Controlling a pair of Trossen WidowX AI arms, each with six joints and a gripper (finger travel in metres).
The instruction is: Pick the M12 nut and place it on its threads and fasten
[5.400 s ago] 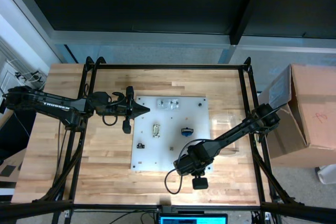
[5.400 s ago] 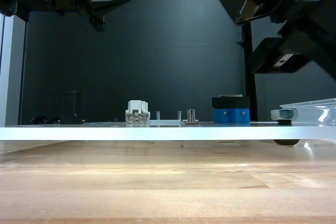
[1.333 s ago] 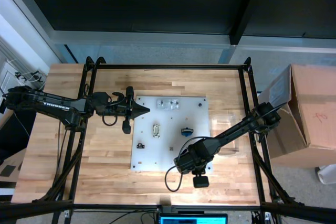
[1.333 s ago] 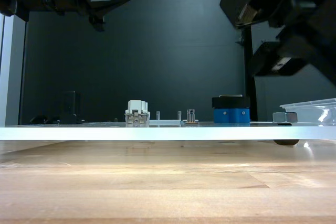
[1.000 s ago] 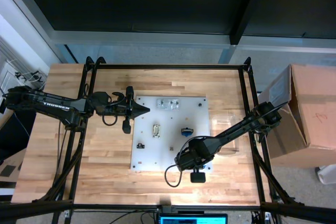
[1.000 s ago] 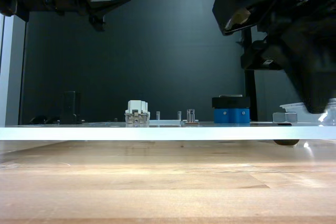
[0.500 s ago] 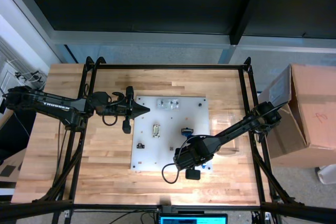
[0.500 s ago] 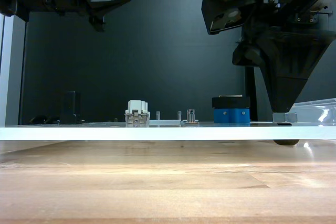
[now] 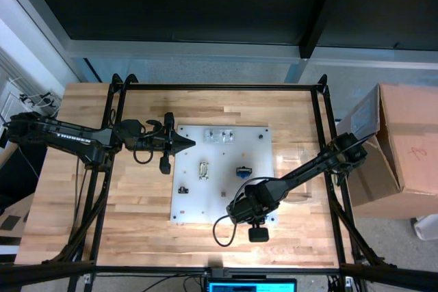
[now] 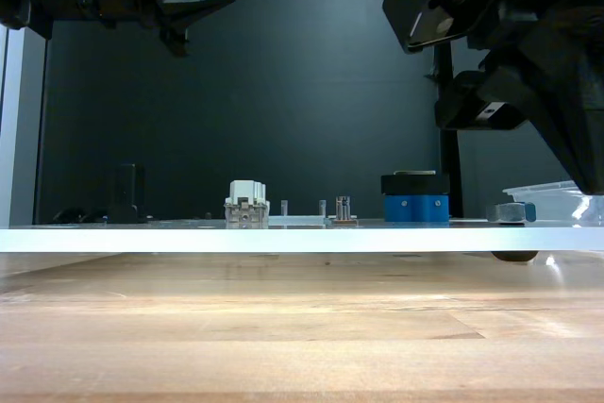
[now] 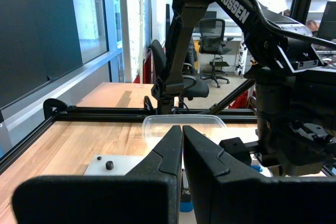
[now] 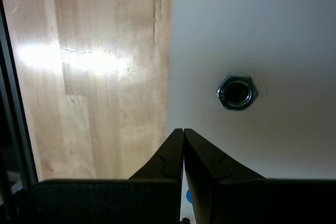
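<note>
Now, nut: small silver hexagonal nut [image 10: 505,211] lies free on its short black stud [image 12: 237,93], run down to the flat white board [image 9: 198,206], ribs hidden.
Right pincer [image 12: 183,132]: closed on nothing, pointing down over the board's near edge, tips beside the nut, apart from it.
Left pincer [image 11: 182,129]: closed on nothing, raised over the board's left side.
Under all: pale wooden desk [image 9: 137,217].

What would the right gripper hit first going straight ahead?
The shut right gripper would likely meet the flat white board first, just beside the small silver nut. The left gripper hangs above the board's left edge.
</note>
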